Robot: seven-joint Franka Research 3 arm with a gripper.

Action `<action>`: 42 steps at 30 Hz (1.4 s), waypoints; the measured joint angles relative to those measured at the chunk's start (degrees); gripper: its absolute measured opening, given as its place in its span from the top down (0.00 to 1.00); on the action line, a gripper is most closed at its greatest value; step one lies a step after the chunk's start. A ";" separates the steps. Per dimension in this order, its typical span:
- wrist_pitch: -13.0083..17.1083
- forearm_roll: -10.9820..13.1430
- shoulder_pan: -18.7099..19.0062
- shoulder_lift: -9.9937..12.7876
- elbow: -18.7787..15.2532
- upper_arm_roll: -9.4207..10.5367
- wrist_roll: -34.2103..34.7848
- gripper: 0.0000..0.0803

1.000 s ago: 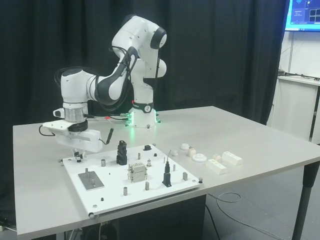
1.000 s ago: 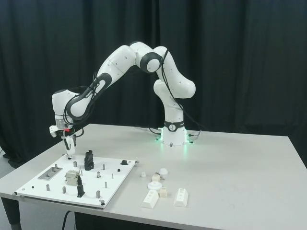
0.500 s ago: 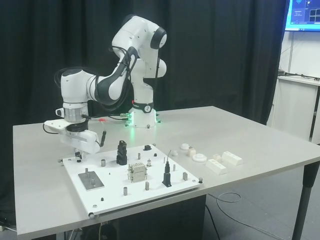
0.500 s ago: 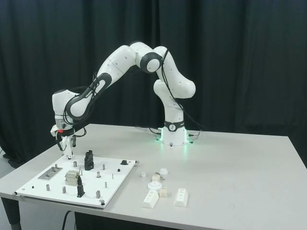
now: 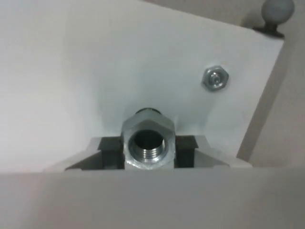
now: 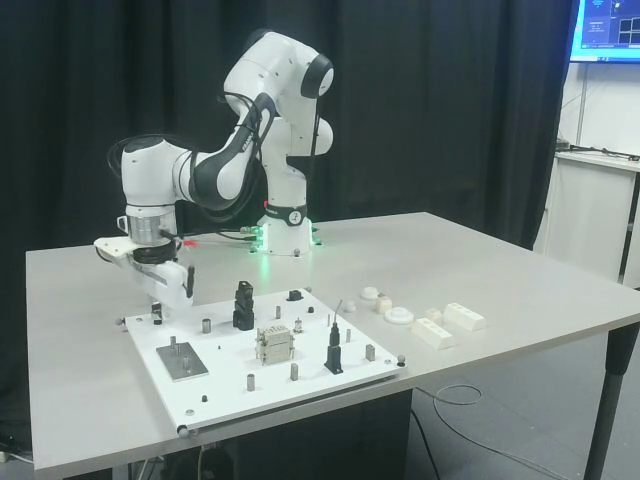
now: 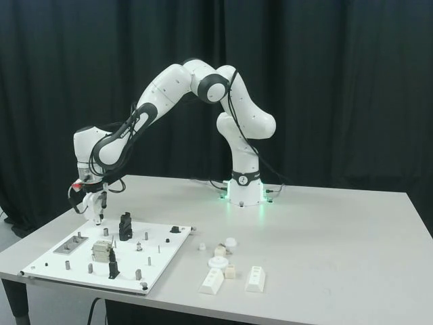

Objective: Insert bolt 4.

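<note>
So I've got my gripper (image 5: 148, 151) clamped on the grey hex-headed metal bolt (image 5: 148, 141), black fingers (image 5: 110, 151) pinching opposite flats of the head so it can't twist out. That's bolt 4, hanging head-up just over the far corner of the white assembly board (image 6: 230, 395). The shank points straight down, which I reckon is what threading it in needs. Right beside it on the board sits a small grey hex nut (image 5: 215, 78), and a grey ball-headed post (image 5: 278, 10) marks the corner. The target hole is hidden under the bolt, so alignment's a guess.
</note>
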 joint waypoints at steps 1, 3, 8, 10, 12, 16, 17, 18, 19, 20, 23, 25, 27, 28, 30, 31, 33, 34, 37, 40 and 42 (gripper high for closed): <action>0.02 0.04 0.00 0.00 0.00 0.00 0.82 0.72; 0.04 0.10 0.00 0.00 0.00 0.01 1.85 0.72; 0.06 0.50 -0.02 0.01 -0.01 0.00 3.99 0.72; 0.07 0.68 -0.03 0.01 -0.01 -0.01 4.98 0.72; 0.06 0.84 -0.04 0.01 -0.02 -0.04 6.05 0.72; 0.11 0.99 -0.04 0.02 -0.03 -0.05 8.53 0.72; 0.13 1.01 -0.04 0.02 -0.03 -0.05 9.15 0.72; 0.15 1.03 -0.03 0.02 -0.03 -0.04 9.71 0.72; 0.17 1.05 -0.03 0.02 -0.03 -0.04 10.17 0.72; 0.18 1.06 -0.02 0.03 -0.03 -0.05 10.53 0.72; 0.23 1.08 -0.01 0.04 -0.03 -0.04 11.55 0.72; 0.27 1.09 0.00 0.04 -0.03 -0.03 12.24 0.72; 0.28 1.09 0.01 0.05 -0.03 -0.03 12.79 0.72; 0.29 1.09 0.01 0.05 -0.03 -0.03 13.04 0.72; 0.29 1.09 0.01 0.05 -0.03 -0.03 13.52 0.72; 0.29 1.09 0.02 0.05 -0.03 -0.02 13.79 0.72; 0.29 1.09 0.02 0.05 -0.03 -0.02 14.27 0.72; 0.29 1.09 0.02 0.05 -0.02 -0.02 14.49 0.72; 0.31 1.06 0.02 0.05 0.00 -0.02 14.63 0.72; 0.51 0.46 0.04 0.05 0.26 -0.07 13.63 0.72; 0.47 -0.38 0.09 0.03 0.64 -0.15 11.63 0.72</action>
